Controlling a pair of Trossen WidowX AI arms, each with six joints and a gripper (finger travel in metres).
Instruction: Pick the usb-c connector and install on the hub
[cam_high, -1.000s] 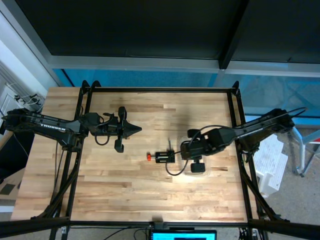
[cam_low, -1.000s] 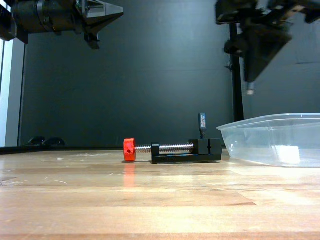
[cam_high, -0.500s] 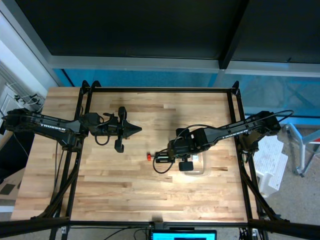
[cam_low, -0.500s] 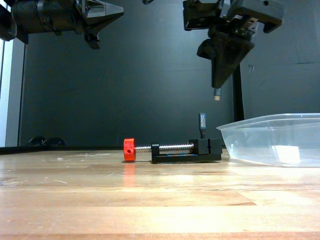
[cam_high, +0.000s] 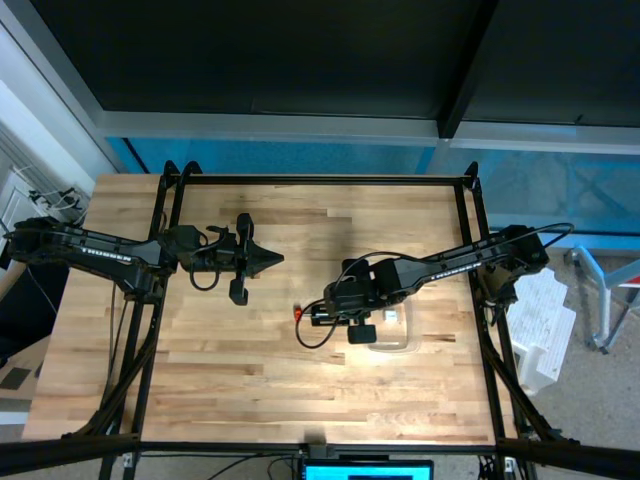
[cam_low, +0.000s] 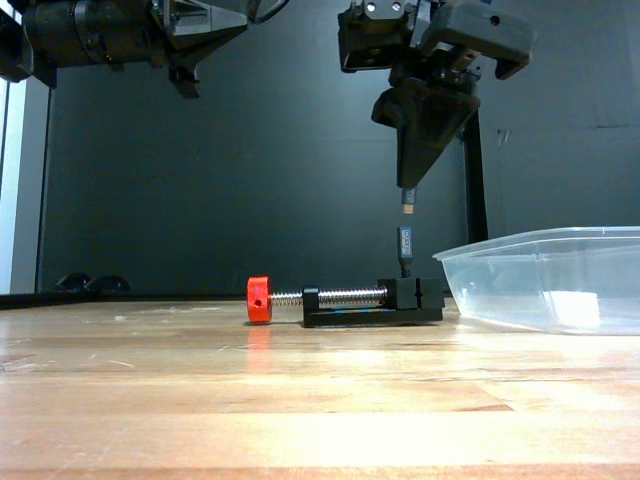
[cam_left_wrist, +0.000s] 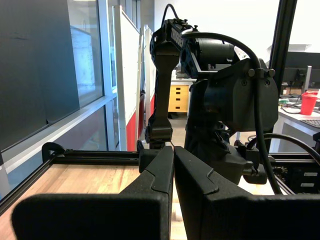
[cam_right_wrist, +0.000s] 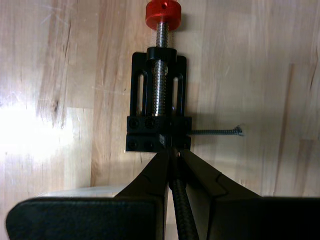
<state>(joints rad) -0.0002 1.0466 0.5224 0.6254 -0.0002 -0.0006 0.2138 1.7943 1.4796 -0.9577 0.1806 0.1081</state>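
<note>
The hub (cam_low: 345, 299) is a small black block with a red-orange tip (cam_low: 259, 299), lying on the wooden table; it also shows as the hub (cam_high: 322, 314) and the hub (cam_right_wrist: 159, 117). A short upright part (cam_low: 404, 245) stands on its right end. My right gripper (cam_low: 407, 180) points down over that end, shut on the usb-c connector (cam_low: 407, 204), whose tip hangs just above the upright part. From the wrist, the right gripper (cam_right_wrist: 172, 152) pinches the connector's black cable (cam_right_wrist: 179, 200). My left gripper (cam_high: 270, 259) is parked high at the left, shut and holding nothing.
A clear plastic tray (cam_low: 545, 275) sits just right of the hub, under the right arm's wrist. A thin wire (cam_right_wrist: 216, 132) sticks out sideways from the hub. A black frame (cam_high: 320, 181) borders the table's back and sides.
The right arm has carried the connector left, from above the tray to above the hub's right end, and lowered it close to the upright part. The left arm has not moved.
</note>
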